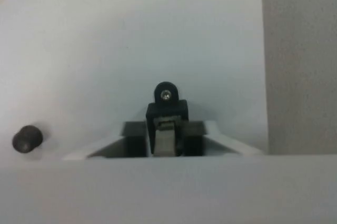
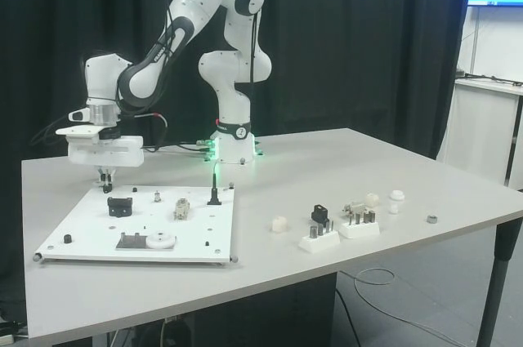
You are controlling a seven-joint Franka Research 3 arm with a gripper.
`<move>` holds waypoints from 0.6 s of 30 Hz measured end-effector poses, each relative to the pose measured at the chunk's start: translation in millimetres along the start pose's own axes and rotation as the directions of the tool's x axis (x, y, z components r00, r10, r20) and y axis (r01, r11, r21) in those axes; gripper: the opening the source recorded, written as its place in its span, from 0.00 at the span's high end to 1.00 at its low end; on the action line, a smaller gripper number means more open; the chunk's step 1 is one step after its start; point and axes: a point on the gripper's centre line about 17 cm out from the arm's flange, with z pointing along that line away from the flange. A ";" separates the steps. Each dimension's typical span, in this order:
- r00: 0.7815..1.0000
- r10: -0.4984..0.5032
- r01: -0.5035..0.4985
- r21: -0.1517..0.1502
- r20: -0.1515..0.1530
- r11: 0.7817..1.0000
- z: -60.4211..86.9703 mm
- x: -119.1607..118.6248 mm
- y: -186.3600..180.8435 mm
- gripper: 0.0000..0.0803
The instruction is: Insert Ethernet.
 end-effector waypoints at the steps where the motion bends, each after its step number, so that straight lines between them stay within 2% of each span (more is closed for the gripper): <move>1: 1.000 -0.006 0.006 -0.002 -0.001 1.000 0.0 0.5 0.4 0.91; 3: 1.000 -0.011 0.011 -0.008 -0.004 1.000 -0.5 2.4 1.1 0.91; 4: 1.000 -0.012 0.012 -0.010 -0.006 1.000 -1.0 3.6 1.5 0.58; 9: 1.000 -0.018 0.018 -0.020 -0.016 1.000 -4.2 10.2 3.3 0.58; 10: 1.000 -0.018 0.018 -0.021 -0.017 1.000 -4.8 11.3 3.7 0.20; 18: 1.000 -0.009 0.008 -0.024 -0.024 1.000 -7.1 15.5 4.8 0.20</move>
